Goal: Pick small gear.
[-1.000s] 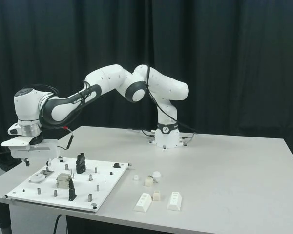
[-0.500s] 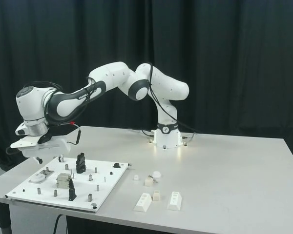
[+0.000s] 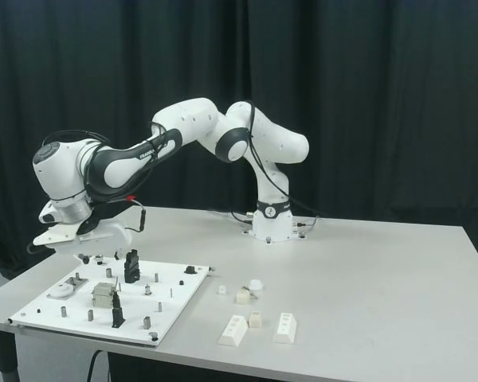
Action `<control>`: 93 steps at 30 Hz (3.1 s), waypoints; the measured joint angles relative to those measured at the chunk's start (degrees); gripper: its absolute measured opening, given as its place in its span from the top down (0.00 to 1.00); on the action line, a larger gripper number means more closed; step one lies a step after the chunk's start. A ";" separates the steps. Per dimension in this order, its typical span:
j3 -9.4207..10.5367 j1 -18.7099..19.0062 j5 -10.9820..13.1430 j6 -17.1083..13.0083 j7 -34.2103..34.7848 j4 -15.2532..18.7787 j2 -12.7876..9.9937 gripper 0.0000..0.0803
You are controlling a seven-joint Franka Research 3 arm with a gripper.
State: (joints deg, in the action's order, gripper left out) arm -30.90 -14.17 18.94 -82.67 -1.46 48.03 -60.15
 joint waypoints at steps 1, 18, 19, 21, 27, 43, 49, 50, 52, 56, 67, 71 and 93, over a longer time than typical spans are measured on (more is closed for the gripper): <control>-0.11 0.23 0.00 0.43 0.25 0.03 0.00 0.00; -0.34 3.80 -1.24 6.41 4.15 3.99 1.48 0.00; -0.33 4.10 -1.38 6.53 4.43 4.62 1.77 0.00; -0.25 4.73 -1.66 6.62 5.01 6.02 2.43 0.00; -0.04 6.78 -2.79 6.56 6.79 10.68 4.77 0.00; 5.03 9.63 -7.24 -0.84 10.96 24.16 13.43 0.00; 5.19 11.41 -7.32 -4.70 12.32 29.58 16.77 0.00; 5.19 11.70 -7.33 -5.30 12.55 30.47 17.31 0.00; 5.19 12.33 -7.34 -6.63 13.18 32.27 18.39 0.00; 5.21 13.58 -7.34 -9.38 15.00 36.02 20.59 0.00; 5.87 16.75 -7.34 -18.45 23.96 47.17 26.97 0.00; 5.87 18.10 -7.34 -22.07 26.23 51.12 29.21 0.00; 5.84 24.24 -7.41 -37.69 38.33 66.81 38.44 0.00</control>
State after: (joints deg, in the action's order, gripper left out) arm -25.06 10.08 11.53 -120.37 36.87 114.84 -21.70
